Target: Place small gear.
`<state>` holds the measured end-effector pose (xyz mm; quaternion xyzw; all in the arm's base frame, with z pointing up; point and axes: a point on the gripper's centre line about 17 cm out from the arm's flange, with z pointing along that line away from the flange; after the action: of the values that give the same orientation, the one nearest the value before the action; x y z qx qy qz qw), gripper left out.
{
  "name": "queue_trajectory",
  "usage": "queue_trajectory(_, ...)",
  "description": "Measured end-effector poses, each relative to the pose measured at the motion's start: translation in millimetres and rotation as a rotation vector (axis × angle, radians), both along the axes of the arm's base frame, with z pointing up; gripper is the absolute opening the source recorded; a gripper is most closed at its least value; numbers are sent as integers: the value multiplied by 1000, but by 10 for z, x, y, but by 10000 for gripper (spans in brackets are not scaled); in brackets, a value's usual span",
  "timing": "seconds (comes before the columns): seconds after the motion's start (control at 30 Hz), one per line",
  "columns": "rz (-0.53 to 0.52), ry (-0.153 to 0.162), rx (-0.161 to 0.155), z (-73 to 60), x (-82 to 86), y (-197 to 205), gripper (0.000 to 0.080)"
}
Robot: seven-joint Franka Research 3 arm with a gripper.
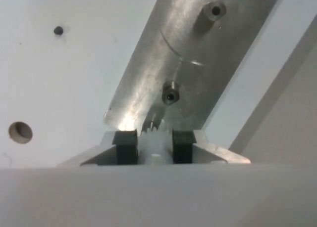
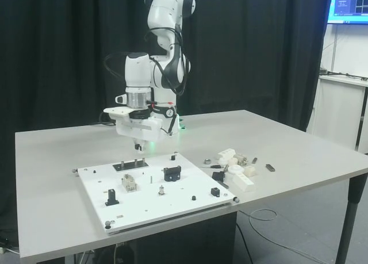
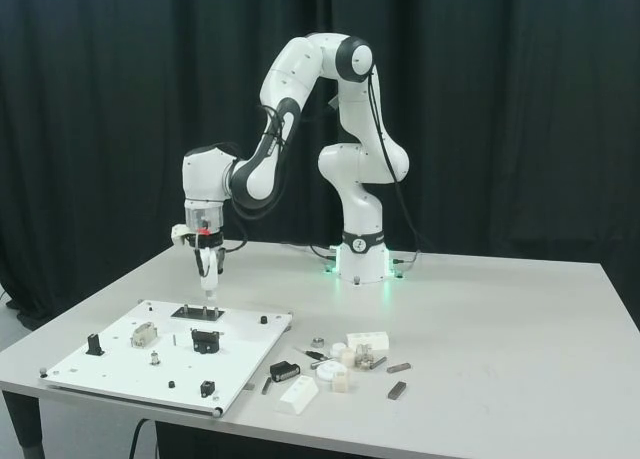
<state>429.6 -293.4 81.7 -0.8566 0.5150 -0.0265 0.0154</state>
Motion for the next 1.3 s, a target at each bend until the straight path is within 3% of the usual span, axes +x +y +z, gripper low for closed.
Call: queue_trajectory(1.3,13,-14,6,122,41,34,144)
